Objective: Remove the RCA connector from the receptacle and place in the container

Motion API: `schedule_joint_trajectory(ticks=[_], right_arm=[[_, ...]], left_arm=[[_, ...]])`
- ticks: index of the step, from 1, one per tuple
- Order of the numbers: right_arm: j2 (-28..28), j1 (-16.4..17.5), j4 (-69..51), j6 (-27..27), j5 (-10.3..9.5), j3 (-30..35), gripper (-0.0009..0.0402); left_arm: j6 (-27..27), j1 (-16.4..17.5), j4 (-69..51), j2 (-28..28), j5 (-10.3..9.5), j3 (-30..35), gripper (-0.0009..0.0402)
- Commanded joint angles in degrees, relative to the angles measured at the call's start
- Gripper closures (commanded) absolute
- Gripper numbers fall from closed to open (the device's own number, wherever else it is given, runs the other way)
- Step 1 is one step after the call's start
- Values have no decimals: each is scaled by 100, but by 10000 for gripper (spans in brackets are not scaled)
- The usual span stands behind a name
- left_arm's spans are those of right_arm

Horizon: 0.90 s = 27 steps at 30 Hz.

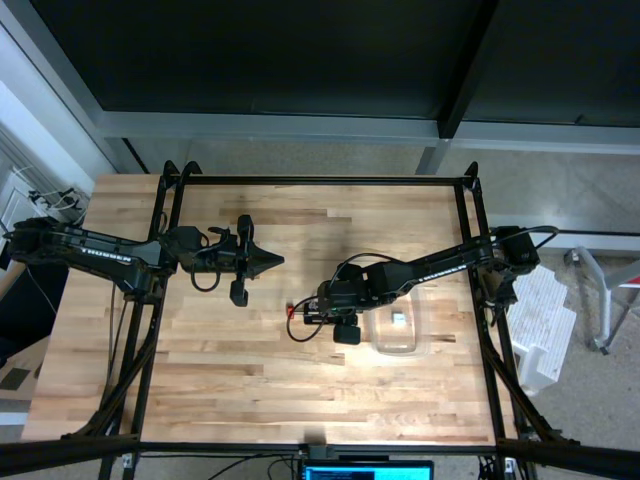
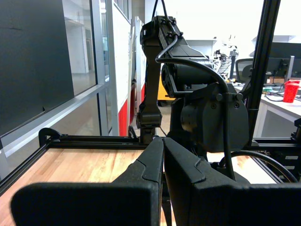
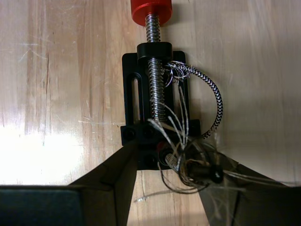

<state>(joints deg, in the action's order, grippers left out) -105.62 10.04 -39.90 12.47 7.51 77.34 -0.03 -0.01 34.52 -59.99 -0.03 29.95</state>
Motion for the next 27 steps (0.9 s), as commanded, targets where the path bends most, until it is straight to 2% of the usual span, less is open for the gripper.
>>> schedule_joint_trajectory(ticks=[1, 17, 27], right_arm=[[7, -2, 9, 0, 2, 0, 275], [9, -4, 4, -61, 0, 0, 369], [11, -4, -17, -118, 0, 0, 385]], left_arm=[[2, 0, 4, -2, 0, 0, 393], [2, 0, 2, -2, 0, 0, 393], [2, 0, 2, -2, 0, 0, 393]])
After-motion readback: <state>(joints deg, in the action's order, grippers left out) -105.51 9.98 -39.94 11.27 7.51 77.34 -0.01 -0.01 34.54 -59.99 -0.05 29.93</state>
